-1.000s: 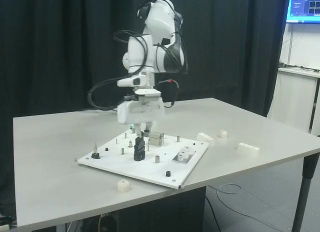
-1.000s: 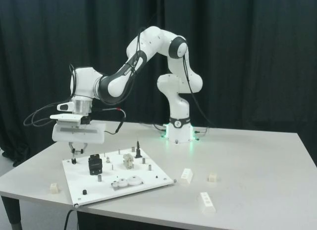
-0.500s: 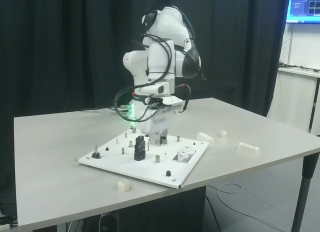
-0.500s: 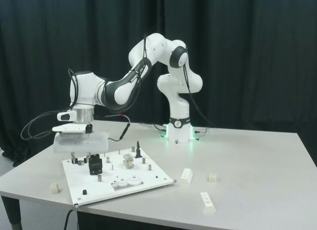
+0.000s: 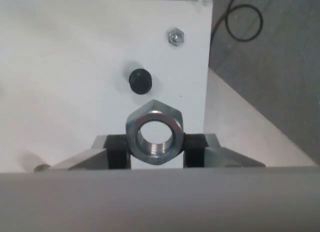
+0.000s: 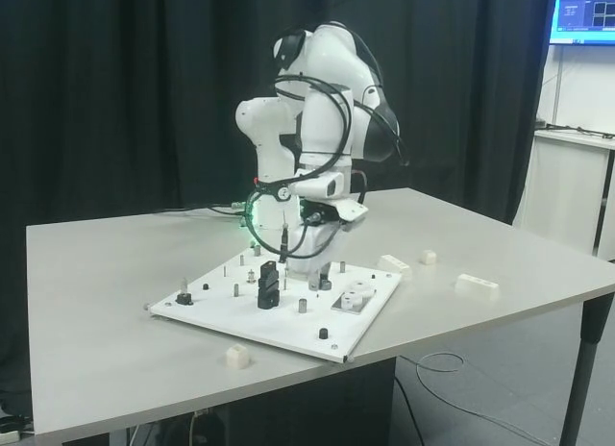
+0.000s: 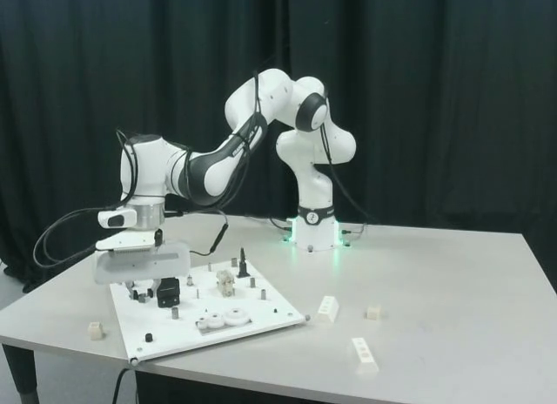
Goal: Insert bolt 4.
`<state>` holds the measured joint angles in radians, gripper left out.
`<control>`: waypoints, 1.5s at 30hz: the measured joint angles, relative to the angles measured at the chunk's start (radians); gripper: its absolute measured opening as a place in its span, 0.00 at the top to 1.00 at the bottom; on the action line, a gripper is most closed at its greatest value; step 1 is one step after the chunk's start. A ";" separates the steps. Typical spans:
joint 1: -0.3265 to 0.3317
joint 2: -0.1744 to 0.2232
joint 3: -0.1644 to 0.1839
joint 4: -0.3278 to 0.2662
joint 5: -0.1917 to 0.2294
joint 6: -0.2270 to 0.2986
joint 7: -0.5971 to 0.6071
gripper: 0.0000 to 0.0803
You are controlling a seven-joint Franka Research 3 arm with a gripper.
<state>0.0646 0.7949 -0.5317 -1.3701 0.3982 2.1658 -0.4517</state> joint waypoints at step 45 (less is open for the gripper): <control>-0.109 0.146 0.080 0.173 0.065 -0.154 0.041 0.72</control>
<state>-0.0440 0.9412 -0.4519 -1.1968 0.4630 2.0122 -0.4112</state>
